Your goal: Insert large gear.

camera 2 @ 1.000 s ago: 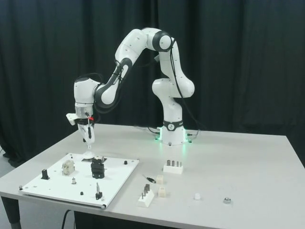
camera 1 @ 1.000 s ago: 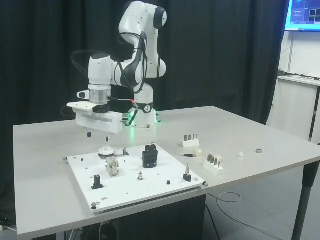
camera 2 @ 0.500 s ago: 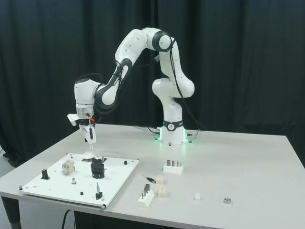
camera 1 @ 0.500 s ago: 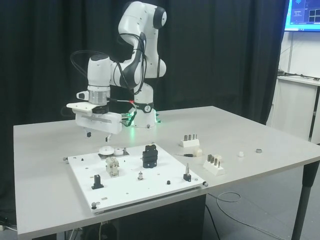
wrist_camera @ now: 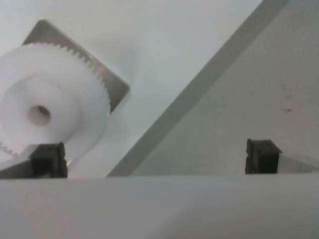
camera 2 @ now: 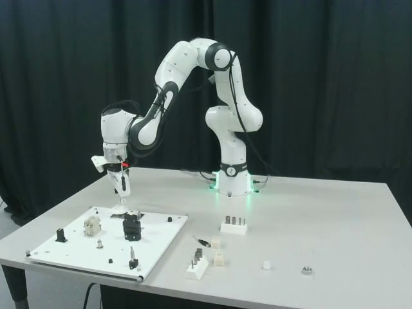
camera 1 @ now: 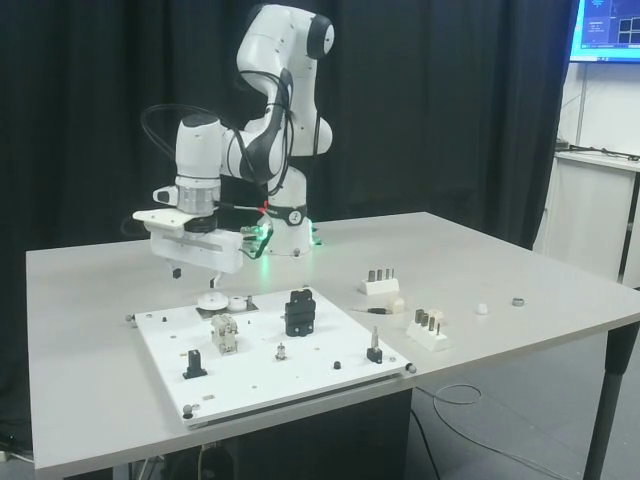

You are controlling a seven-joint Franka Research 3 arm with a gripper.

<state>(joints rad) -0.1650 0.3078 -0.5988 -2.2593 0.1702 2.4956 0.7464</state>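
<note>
The large white gear (wrist_camera: 45,114) lies flat on a grey metal plate at the far edge of the white assembly board (camera 1: 300,360), seated over a peg there (camera 1: 212,301) (camera 2: 120,208). My gripper (camera 1: 197,272) hangs a short way above the gear, open, with nothing between its fingers. In the wrist view the two black fingertips (wrist_camera: 48,159) stand far apart around my gripper (wrist_camera: 155,157), the gear beside one of them. From the second room view my gripper (camera 2: 122,190) is just over the gear.
The board carries a black block (camera 1: 299,312), a small white fixture (camera 1: 223,333), a black post (camera 1: 193,365) and several small pegs. Beside it on the grey table (camera 1: 480,260) are white holders with pins (camera 1: 379,284) (camera 1: 427,328), a small white cap (camera 1: 482,309) and a nut (camera 1: 518,300).
My gripper has risen from just above the gear to a little higher. The gear stays on the board and has not moved.
</note>
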